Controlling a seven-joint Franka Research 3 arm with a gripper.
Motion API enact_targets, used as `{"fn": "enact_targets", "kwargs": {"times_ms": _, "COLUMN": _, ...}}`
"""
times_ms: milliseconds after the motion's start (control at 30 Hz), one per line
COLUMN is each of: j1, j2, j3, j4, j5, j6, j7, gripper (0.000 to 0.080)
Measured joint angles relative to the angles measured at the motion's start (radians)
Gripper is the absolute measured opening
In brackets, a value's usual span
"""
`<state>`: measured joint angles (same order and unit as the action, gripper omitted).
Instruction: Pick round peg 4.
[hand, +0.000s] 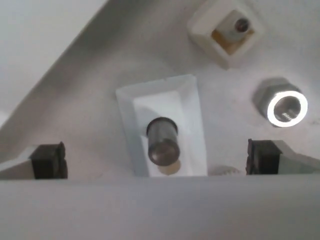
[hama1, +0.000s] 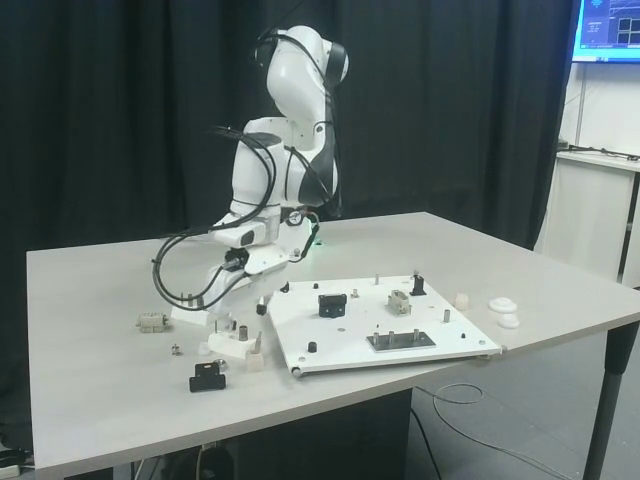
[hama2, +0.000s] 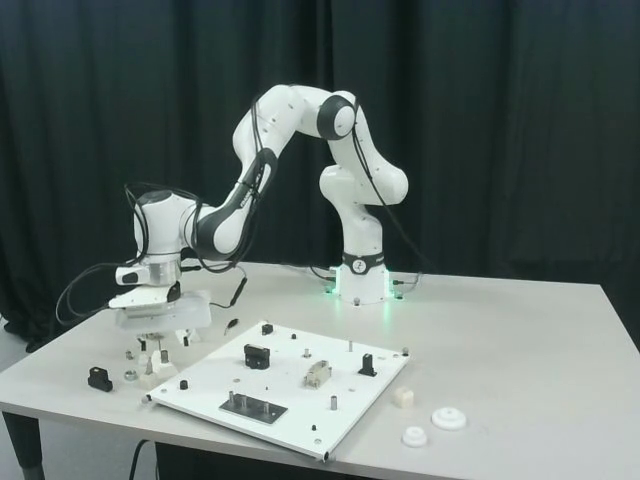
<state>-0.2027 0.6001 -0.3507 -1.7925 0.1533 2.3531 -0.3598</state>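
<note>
i hold gripper low over parts cluster beside white board, off its edge. fingers spread wide, nothing pinched. round peg 4 stands upright in white holder on grey table, centred between pads, untouched. approach looks done; descent, closing, lift remain. nut near holder. no brand or legible writing found.

Two distant room views sharing arm and table; wrist view close, downward.
</note>
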Motion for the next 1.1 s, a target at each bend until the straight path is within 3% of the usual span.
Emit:
{"fn": "enact_targets", "kwargs": {"times_ms": 800, "j1": -0.002, "j2": 0.03, "j3": -0.006, "j4": -0.005, "j5": 0.02, "j6": 0.0, "j7": -0.035, "gripper": 0.08}}
{"fn": "enact_targets", "kwargs": {"times_ms": 1100, "j1": -0.002, "j2": 0.042, "j3": -0.011, "j4": -0.005, "j5": 0.052, "j6": 0.017, "j7": -0.061, "gripper": 0.08}}
